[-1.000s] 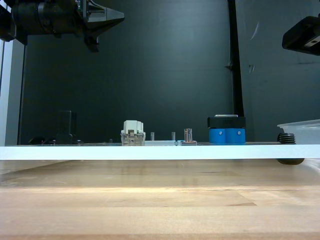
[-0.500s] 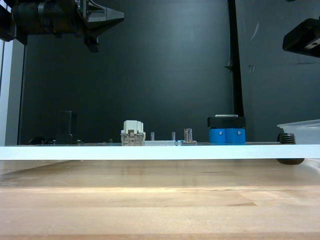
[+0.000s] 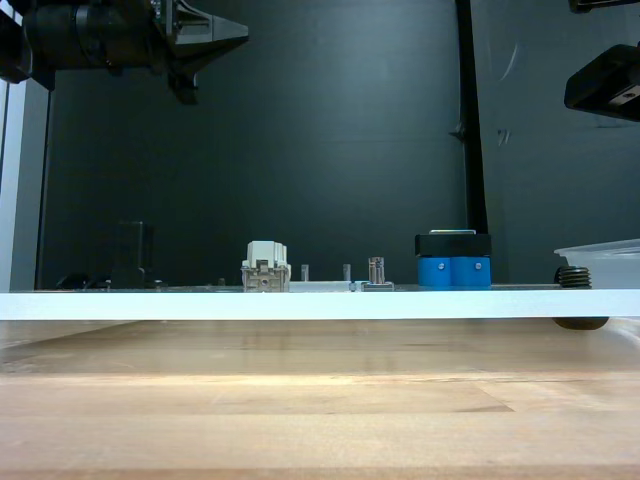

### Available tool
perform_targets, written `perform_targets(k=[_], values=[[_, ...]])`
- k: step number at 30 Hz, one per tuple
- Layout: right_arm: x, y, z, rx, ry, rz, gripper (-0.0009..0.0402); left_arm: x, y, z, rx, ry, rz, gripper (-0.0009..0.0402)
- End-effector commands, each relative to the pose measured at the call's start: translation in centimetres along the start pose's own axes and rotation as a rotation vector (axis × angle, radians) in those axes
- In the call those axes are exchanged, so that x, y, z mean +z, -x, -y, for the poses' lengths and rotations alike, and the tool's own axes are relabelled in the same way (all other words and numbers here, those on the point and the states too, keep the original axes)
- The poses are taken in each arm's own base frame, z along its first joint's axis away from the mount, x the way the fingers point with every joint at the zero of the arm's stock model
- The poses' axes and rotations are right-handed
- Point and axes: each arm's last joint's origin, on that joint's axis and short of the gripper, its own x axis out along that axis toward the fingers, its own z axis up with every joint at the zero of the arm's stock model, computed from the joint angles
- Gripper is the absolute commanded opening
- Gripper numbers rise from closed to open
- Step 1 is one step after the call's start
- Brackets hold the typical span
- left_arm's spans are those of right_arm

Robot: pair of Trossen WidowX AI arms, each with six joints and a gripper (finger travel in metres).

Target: Pick the RJ45 connector and install on taskboard

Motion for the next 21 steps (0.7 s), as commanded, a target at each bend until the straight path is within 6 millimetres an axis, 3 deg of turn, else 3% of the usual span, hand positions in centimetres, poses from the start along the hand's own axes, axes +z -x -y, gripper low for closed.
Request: perform_targets(k=[1, 21], values=[[-0.13, -0.26, 0.02, -0.003, -0.002, -0.009, 0.0018, 0.00, 0.00, -0.01, 0.000, 0.000, 0.000, 0.0000], [-0.09, -0.32, -0.02, 0.004, -0.003, -0.003, 0.0018, 0.00, 0.00, -0.01, 0.000, 0.000, 0.000, 0.0000]])
